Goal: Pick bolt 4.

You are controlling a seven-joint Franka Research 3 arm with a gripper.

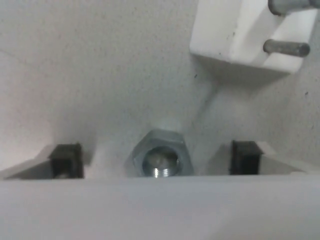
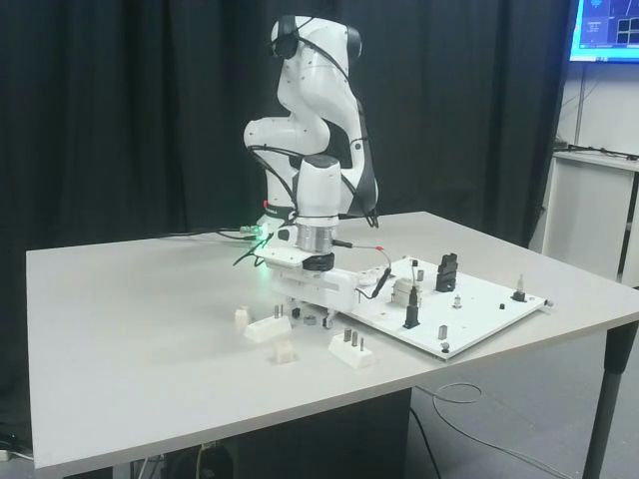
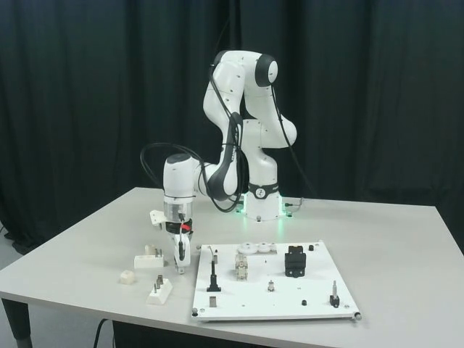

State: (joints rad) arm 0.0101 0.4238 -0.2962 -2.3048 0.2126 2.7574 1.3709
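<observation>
In the wrist view a grey hex-headed bolt (image 1: 160,159) with a threaded centre stands between my two black fingertips (image 1: 67,160). My gripper (image 1: 156,159) is open, and each finger stands well apart from the bolt's sides. A white blurred surface hides the bolt's lower part. From the room cameras the gripper (image 2: 312,317) (image 3: 181,267) is low over the table beside a white holder block (image 2: 275,329) (image 3: 148,261); the bolt is too small to make out there.
Another white holder (image 1: 240,35) (image 2: 352,349) (image 3: 159,291) with two upright bolts sits close by. Small white blocks (image 2: 242,315) (image 3: 127,276) lie near it. A white assembly board (image 2: 469,309) (image 3: 275,290) carrying several black and grey parts lies beside the gripper.
</observation>
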